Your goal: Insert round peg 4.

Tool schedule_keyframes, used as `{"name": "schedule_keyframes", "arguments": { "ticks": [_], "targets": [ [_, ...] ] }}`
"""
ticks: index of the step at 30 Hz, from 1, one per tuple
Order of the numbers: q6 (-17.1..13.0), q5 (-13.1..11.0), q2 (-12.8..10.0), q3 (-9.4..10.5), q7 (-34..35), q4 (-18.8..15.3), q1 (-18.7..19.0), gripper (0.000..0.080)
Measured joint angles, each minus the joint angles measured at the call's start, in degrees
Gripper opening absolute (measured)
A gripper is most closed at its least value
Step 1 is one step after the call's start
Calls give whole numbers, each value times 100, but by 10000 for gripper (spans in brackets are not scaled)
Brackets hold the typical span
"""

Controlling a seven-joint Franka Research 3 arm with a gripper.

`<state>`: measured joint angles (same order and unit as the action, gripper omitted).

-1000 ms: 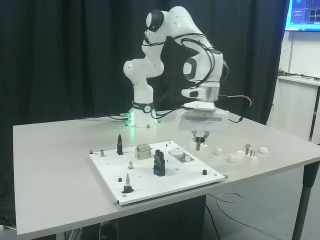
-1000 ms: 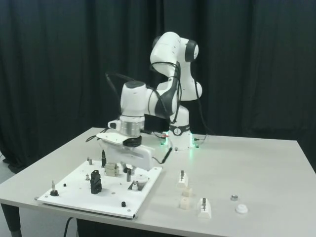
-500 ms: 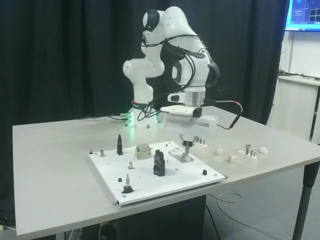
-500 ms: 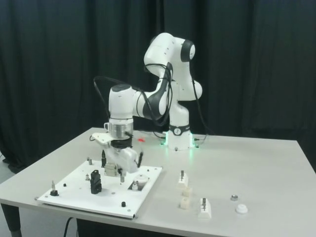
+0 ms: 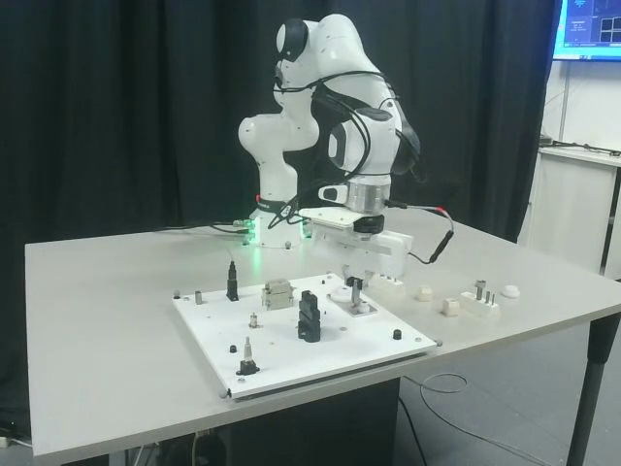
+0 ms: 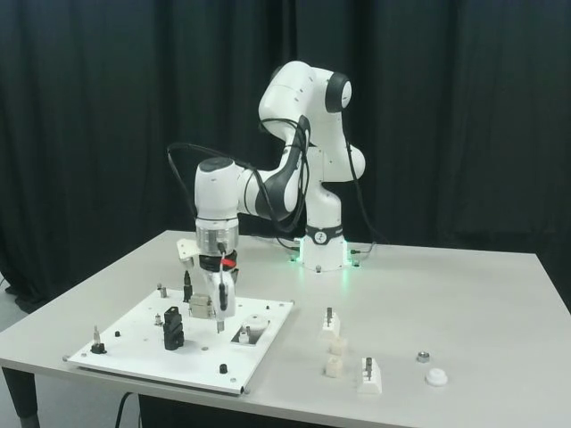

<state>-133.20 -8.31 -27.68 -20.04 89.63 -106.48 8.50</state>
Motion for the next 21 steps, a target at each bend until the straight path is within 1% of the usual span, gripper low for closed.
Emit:
{"name": "schedule_keyframes", "arguments": {
  "ticks": [7,16,21],
  "targets": [
    [-149,4,-69,-24,351,-15,0,149],
    [-456,4,-196,-126,430,-20,-14,149],
    [-580,3,-253,-131,430,-20,-71,149]
  ]
}}
